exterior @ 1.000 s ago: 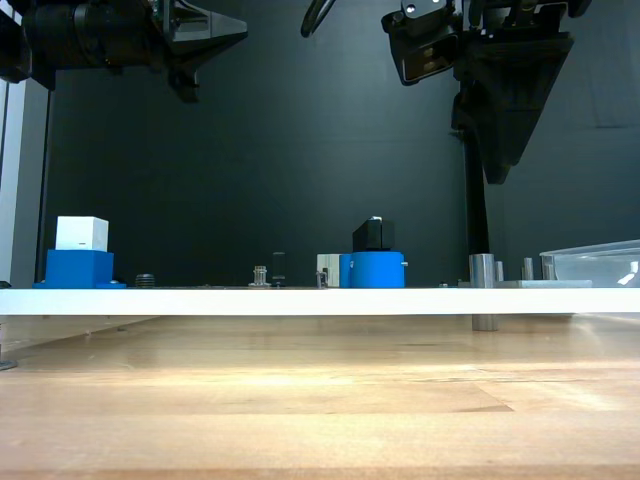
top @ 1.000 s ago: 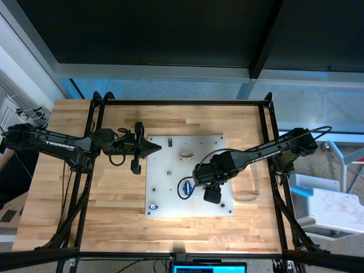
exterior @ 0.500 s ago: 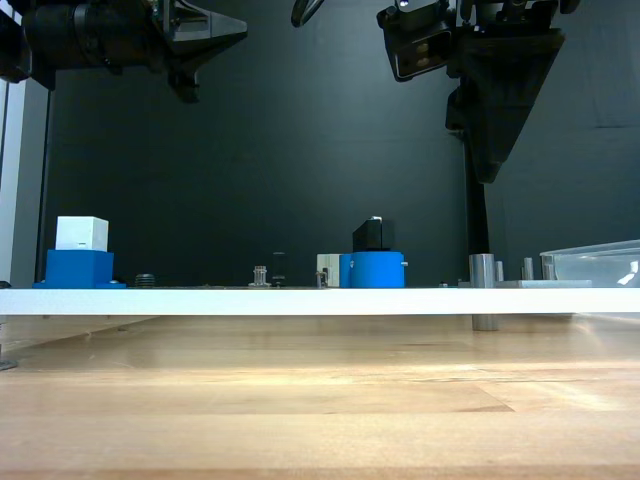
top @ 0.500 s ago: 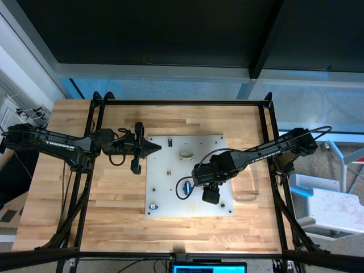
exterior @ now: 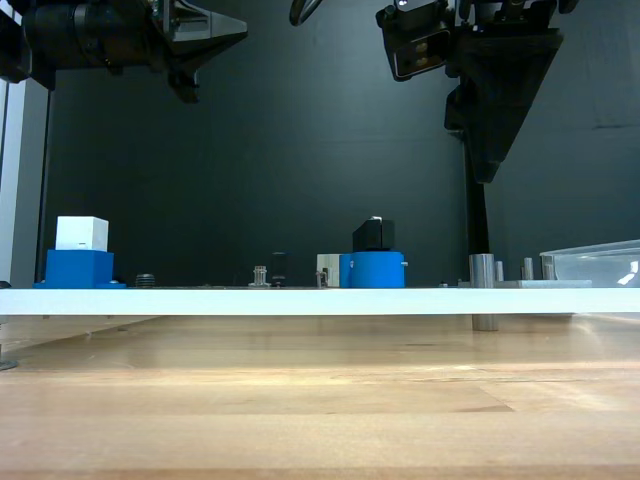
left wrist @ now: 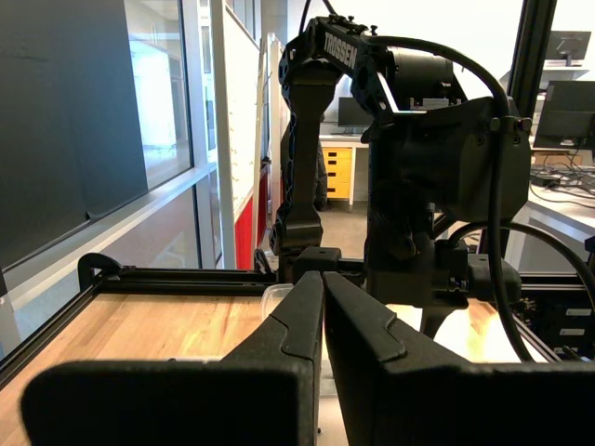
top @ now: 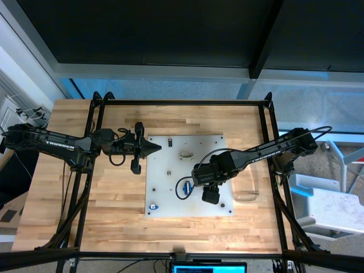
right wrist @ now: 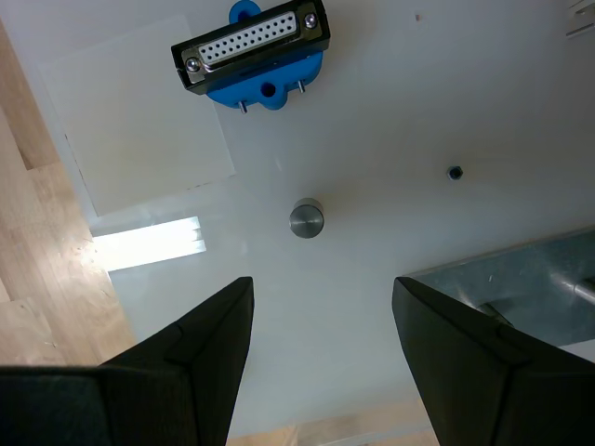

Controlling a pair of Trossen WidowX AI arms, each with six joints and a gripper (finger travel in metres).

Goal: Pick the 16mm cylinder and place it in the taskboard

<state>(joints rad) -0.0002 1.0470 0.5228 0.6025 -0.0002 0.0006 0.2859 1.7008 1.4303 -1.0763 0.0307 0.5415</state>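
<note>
The 16mm cylinder (right wrist: 306, 219) stands upright in the white taskboard (right wrist: 390, 102), a small silver peg seen end-on between the spread fingers of my right gripper (right wrist: 321, 279). That gripper is open, holds nothing, and hangs well above the peg (exterior: 483, 270) in the low view, its tips (exterior: 485, 175) pointing down. In the high view the right gripper (top: 199, 177) is over the taskboard (top: 170, 196) right of centre. My left gripper (top: 158, 147) is shut and empty, held high at the board's left edge (exterior: 240, 35), fingers pressed together (left wrist: 323, 307).
A blue connector block (right wrist: 251, 46) and a grey metal block (right wrist: 521, 279) sit on the board near the peg. Blue parts (exterior: 376, 268) (exterior: 80, 265) and more short pegs (exterior: 527, 268) rise from the plate. A clear tray (top: 247, 190) lies at the board's right edge.
The right gripper has shifted slightly left above the board, staying open and high. The peg stays standing in the board. The left arm has not moved.
</note>
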